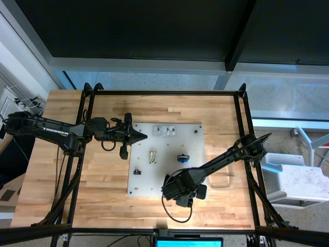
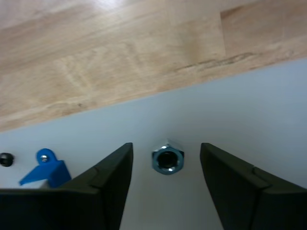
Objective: Unfasten the M12 fastener and place in the container
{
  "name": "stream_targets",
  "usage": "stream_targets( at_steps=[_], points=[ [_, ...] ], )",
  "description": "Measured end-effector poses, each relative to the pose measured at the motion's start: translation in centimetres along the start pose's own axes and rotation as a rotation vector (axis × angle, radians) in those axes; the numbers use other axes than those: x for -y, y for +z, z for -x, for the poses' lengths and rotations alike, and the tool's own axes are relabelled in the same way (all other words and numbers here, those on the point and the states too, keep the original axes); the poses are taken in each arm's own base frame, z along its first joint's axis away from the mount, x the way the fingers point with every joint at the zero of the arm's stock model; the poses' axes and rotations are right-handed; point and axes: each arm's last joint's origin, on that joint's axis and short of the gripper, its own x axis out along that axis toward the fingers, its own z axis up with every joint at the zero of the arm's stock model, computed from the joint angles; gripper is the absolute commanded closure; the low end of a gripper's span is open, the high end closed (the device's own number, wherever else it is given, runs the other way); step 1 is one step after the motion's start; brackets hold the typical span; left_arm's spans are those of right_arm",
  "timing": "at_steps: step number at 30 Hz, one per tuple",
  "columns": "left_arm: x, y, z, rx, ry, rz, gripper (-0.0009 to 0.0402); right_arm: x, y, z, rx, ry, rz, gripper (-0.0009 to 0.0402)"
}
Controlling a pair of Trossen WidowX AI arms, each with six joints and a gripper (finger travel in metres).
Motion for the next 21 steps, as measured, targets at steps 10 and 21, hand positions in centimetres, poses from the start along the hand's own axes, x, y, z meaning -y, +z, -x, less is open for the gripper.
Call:
stream_targets(
  at_steps=[10, 21],
  points=[
    [0.0, 0.0, 0.0, 0.000, 0.000, 0.000, 0.0393, -0.7, -0.3, 2.7, 0.033, -0.022, -0.337, 0.0194],
    [0.0, 0.0, 0.0, 0.000, 0.000, 0.000, 0.0393, -1.7, -0.6, 4.3, 0.053, -0.007, -1.026, 0.0357]
  ],
)
